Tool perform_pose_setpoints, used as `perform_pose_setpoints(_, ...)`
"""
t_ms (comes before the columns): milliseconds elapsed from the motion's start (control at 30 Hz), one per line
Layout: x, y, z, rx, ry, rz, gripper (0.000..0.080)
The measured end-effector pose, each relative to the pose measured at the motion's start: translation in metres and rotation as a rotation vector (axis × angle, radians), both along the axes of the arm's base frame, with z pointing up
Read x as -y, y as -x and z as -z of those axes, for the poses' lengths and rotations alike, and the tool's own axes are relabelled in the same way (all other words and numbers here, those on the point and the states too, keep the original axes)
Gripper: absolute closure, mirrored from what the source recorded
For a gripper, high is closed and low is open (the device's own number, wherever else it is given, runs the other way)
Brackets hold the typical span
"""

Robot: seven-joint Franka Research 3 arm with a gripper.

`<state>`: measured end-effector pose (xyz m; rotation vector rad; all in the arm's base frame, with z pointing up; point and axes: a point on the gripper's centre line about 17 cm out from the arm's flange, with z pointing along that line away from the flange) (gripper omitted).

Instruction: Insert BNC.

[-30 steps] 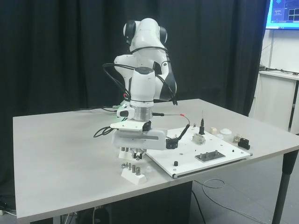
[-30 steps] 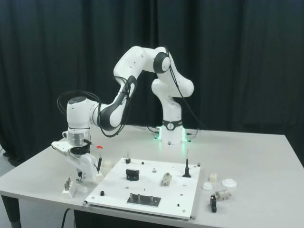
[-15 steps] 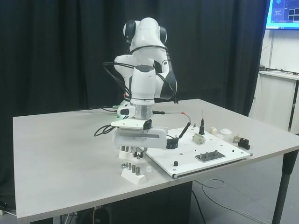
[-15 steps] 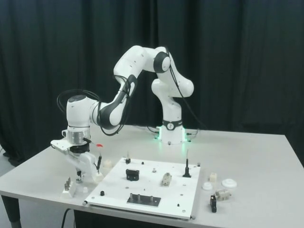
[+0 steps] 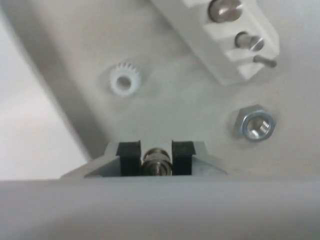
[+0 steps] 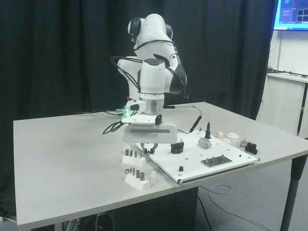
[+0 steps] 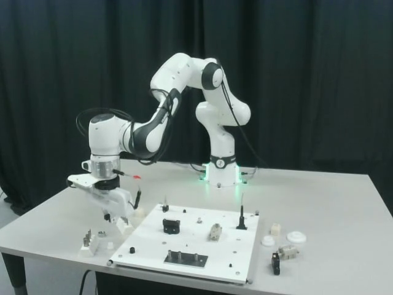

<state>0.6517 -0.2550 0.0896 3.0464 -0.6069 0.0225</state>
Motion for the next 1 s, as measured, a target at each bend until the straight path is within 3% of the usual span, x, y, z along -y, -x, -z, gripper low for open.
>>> perform_pose_setpoints(567,-0.049,0.021,-0.019,-0.039,-0.041,-0.174,0.0677)
perform_pose_setpoints(1000,-0.095,0.033,-0.023,-0.04,-0.038,-0.246,0.0677)
